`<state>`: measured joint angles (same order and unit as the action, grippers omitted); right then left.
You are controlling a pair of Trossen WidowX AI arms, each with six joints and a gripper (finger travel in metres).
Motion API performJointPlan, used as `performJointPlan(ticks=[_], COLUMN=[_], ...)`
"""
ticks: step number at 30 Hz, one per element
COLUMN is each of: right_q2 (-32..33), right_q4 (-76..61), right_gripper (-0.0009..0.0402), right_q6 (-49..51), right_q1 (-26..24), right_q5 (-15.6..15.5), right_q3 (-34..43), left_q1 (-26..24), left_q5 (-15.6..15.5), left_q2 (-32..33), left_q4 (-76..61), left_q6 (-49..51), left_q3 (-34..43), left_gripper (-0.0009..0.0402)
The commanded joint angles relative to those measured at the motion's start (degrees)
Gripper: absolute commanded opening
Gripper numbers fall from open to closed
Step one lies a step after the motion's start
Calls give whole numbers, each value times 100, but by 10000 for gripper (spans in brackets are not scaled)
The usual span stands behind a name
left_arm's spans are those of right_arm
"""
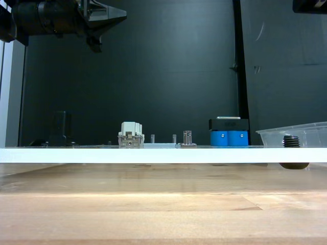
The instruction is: Remove the RJ45 connector from the taskboard and place in the container
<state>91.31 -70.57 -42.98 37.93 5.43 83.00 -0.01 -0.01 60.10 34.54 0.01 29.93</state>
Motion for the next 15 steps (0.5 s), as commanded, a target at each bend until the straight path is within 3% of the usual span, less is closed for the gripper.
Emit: performJointPlan(ticks=[1, 6, 15], right_q2=[186, 380, 704], right_q4=[214, 323, 629], right_gripper=[193, 220, 225], right_q6=[17, -9, -2], right_q1=[63, 98, 127], right_q5=[140, 269, 315], right_q3=[-4, -7, -72], left_q1=[0, 0, 2], left_q5=[2, 2, 2], left_q2=[0, 2, 0], left_q4=[0, 2, 2], left_q6=[0, 0, 0], left_q3=[2, 2, 2], left_gripper=[0, 0, 0])
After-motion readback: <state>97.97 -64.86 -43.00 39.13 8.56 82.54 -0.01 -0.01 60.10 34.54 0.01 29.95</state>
